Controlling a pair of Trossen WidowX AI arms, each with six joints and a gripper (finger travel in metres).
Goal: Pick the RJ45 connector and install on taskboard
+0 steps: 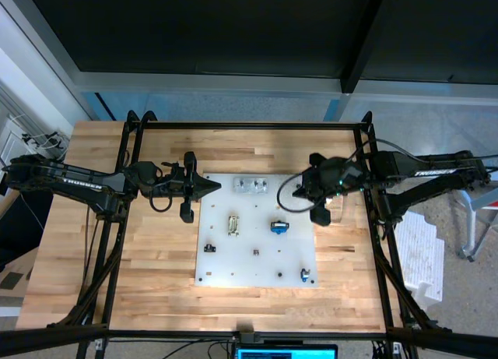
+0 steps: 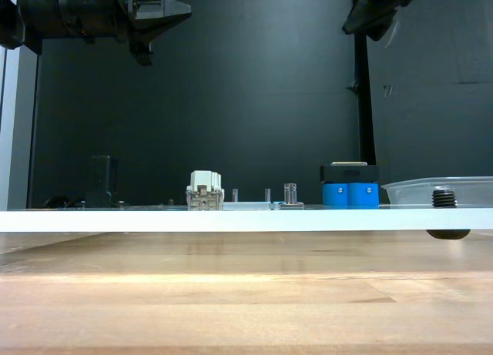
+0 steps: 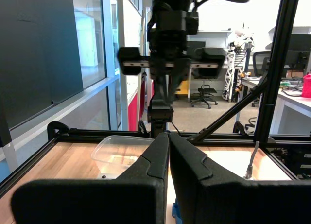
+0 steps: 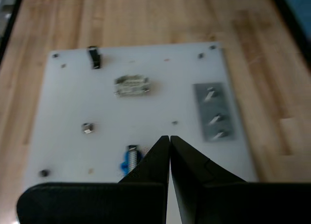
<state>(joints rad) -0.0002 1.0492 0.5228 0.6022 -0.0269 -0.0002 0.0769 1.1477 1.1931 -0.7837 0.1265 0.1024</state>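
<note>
Both shut, empty: left pincer (image 1: 215, 186) at the taskboard's (image 1: 233, 258) upper-left edge, right pincer (image 4: 169, 139) above its right edge. I can't spot the RJ45 connector. My guess: the tub (image 2: 462, 187), right of frame, nearer the right pincer.

Overhead, table-level, wrist views of taskboard (image 1: 233, 265)

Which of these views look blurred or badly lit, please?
Right wrist view: the white board's fixtures look soft beyond the shut right hand, hanging by its right edge. Left wrist view: the shut left hand, above the board's left edge, faces a smeared right arm and bright office. Low view: both hands are dark silhouettes on a black backdrop.
</note>
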